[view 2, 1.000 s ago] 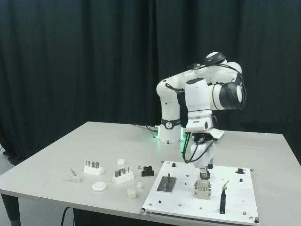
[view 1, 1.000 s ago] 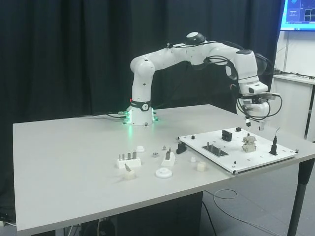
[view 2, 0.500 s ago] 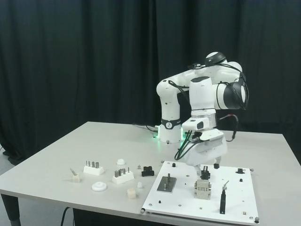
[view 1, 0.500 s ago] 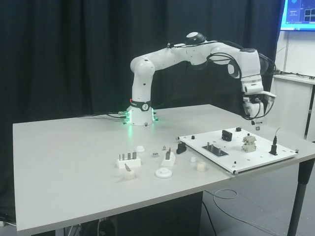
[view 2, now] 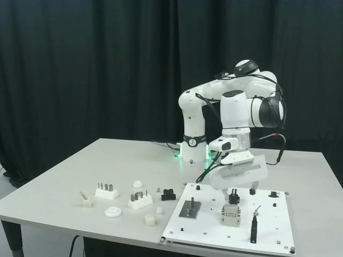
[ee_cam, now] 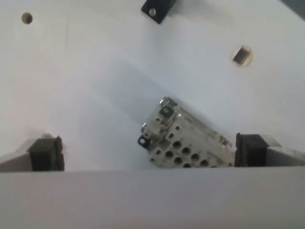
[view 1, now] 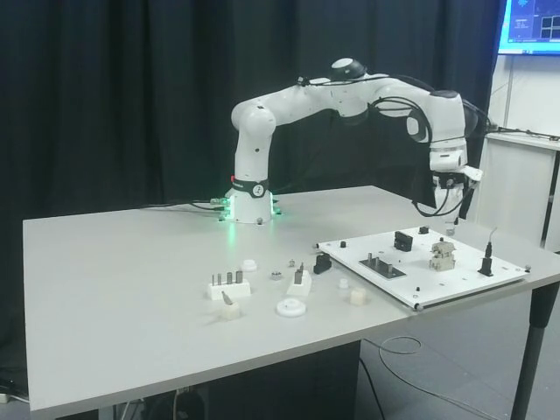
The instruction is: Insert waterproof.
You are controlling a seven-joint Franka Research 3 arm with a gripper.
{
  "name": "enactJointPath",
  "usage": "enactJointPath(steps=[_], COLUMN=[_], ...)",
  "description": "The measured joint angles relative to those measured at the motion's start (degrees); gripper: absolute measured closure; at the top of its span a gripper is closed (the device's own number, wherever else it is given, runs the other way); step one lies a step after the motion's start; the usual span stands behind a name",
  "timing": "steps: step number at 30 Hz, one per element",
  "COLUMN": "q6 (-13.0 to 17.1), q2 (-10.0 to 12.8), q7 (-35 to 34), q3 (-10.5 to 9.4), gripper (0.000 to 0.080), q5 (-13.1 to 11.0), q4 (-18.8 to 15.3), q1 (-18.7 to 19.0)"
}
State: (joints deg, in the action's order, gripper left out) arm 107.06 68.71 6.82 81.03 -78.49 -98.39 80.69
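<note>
connector [view 2: 231, 216] on board [view 2: 273, 226], board on table [view 2: 80, 176], arm [view 2: 244, 110] above

Grey surface [view 1: 131, 289] carries the white arm's base [view 1: 248, 206], green lights at its foot, bolted toward the back edge. Loose on the surface in front of the base: two white blocks holding upright pegs [view 1: 228, 285] [view 1: 299, 281], a small block with a tilted pin [view 1: 229, 309], a white gear disc [view 1: 290, 307], a white cap [view 1: 249, 263], a small black bracket [view 1: 322, 262], a white cube [view 1: 358, 297]. A white board [view 1: 455, 282] lies flat at the surface's near corner, beside these loose parts, overhanging the edge slightly.
</note>
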Motion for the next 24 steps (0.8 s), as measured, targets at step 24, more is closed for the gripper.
enactJointPath(steps=[24], q6=[2.9], q2=[1.3], q7=[-23.2], q3=[-0.91], gripper=[0.0003], q5=[5.7], q4=[0.5], q1=[3.9])
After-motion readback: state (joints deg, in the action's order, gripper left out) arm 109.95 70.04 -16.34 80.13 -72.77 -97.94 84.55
